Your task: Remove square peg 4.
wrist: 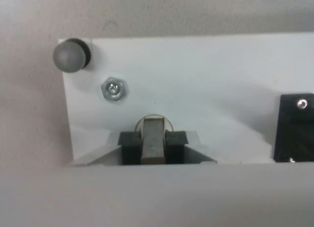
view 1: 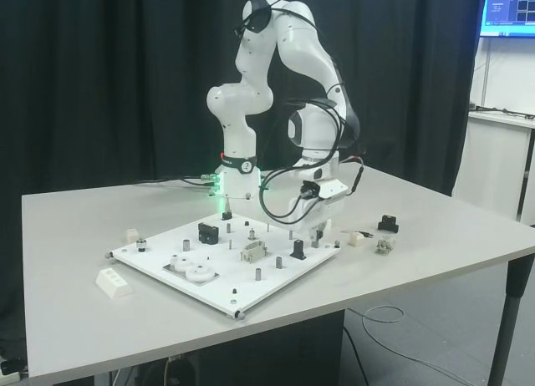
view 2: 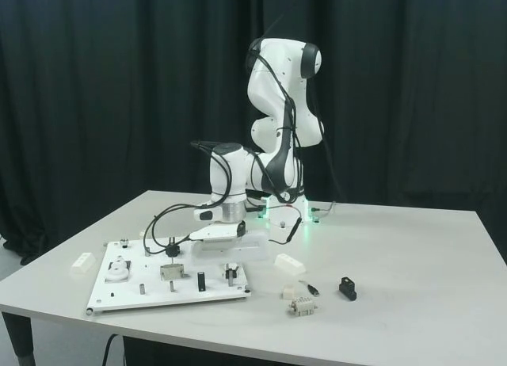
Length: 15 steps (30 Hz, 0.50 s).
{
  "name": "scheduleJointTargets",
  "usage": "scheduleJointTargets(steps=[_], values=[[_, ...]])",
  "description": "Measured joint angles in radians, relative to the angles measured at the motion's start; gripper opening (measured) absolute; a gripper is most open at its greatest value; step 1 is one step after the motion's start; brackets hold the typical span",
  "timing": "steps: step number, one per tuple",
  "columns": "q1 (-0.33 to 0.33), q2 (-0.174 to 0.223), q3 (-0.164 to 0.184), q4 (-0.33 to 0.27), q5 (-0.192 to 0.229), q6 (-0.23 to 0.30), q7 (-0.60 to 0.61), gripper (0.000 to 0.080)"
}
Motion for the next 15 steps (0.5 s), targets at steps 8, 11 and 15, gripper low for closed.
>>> scheduleJointTargets(steps=[8,11,15], values=[[0.004,-0.016,0.000,0.004,0.000,0.013,0.000,0.0098],[0.004,-0.023,0.000,0.013,0.000,0.011,0.000,0.0098],[0.004,-0.033,-0.001,0.022,-0.003,0.003,0.000,0.0098]])
